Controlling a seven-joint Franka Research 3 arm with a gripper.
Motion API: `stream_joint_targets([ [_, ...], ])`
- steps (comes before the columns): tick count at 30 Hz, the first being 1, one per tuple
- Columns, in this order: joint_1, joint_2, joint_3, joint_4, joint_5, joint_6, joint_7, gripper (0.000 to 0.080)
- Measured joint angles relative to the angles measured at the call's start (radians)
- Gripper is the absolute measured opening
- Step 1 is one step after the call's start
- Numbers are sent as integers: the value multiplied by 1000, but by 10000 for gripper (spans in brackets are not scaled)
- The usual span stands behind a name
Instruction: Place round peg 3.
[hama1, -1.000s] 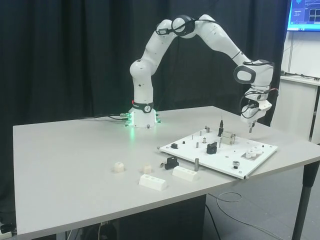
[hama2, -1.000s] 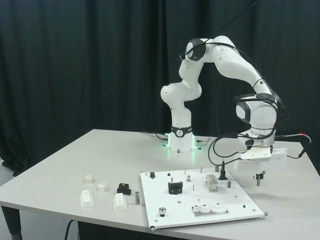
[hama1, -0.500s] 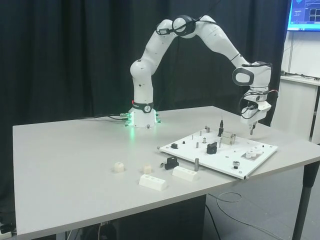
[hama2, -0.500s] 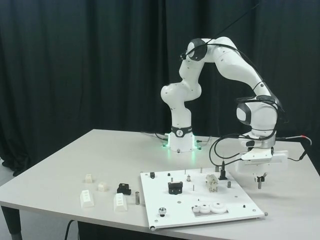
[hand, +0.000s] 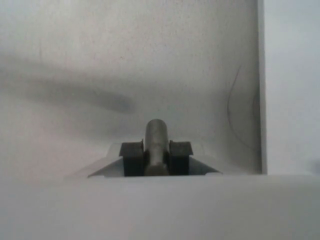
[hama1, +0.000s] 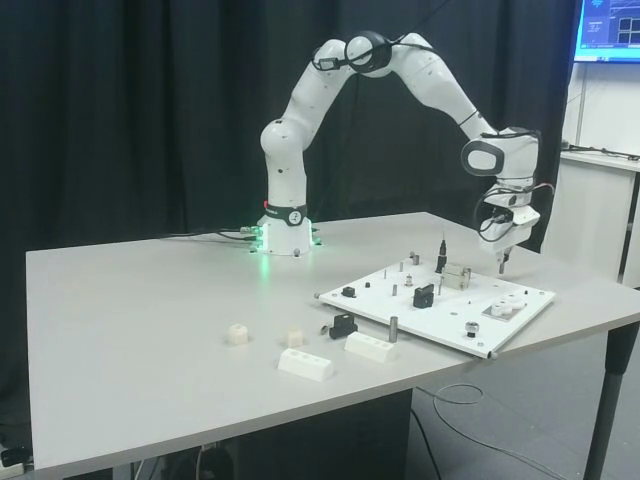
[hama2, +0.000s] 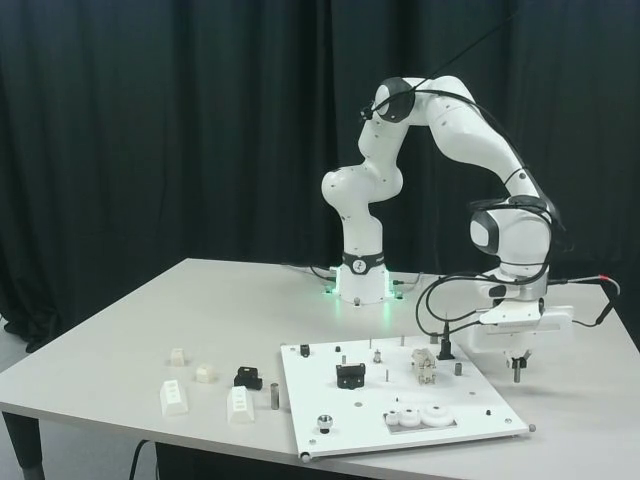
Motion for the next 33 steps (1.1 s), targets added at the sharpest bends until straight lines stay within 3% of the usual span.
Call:
stream_joint_targets([
  [29,14,17,-1,-5,0,30,-1,104],
  [30,14,17,-1,-4,0,30,-1,382],
  [32,14,15,-2,-3,0,30,-1,382],
  [33,14,13,-2,-2,0,30,-1,651],
])
